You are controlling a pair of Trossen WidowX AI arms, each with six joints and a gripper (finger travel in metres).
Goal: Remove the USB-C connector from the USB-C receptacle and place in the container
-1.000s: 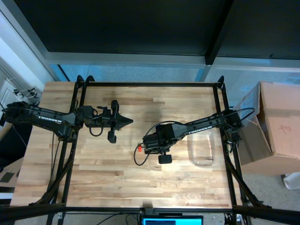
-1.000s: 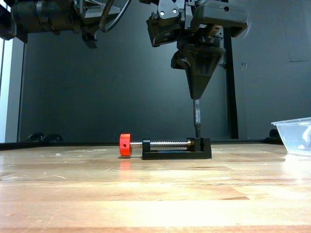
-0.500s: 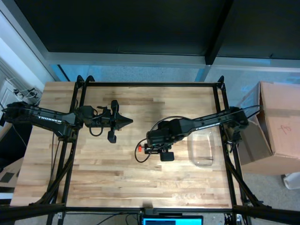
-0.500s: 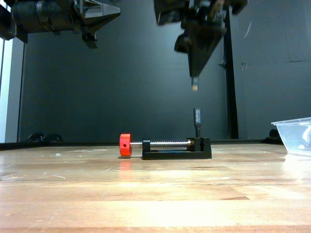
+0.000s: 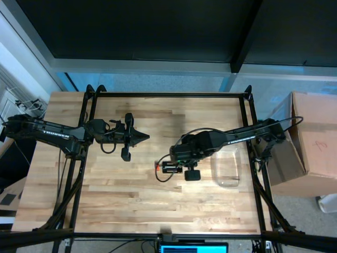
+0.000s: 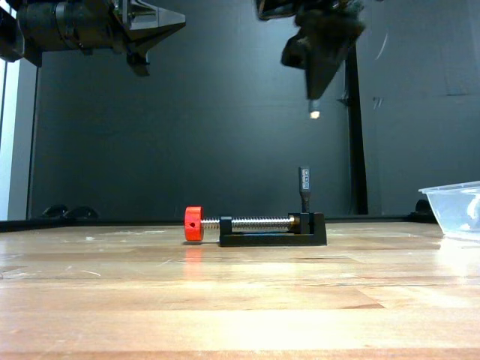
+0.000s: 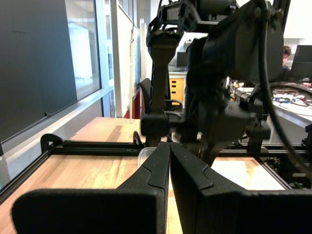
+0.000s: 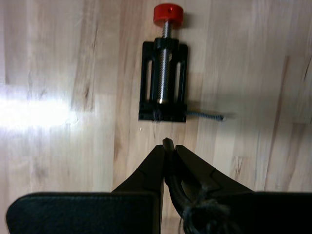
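Grips USB-C connector (image 6: 314,113) in right gripper (image 8: 167,148), high above USB-C receptacle (image 6: 304,180). Hovers left gripper (image 5: 143,137) high at left, pinched closed.

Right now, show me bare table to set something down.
Bare: table strip between vise and near edge. Crowded: mid-table, where right gripper holds the connector above the vise's end, container beside; left gripper hovers left.
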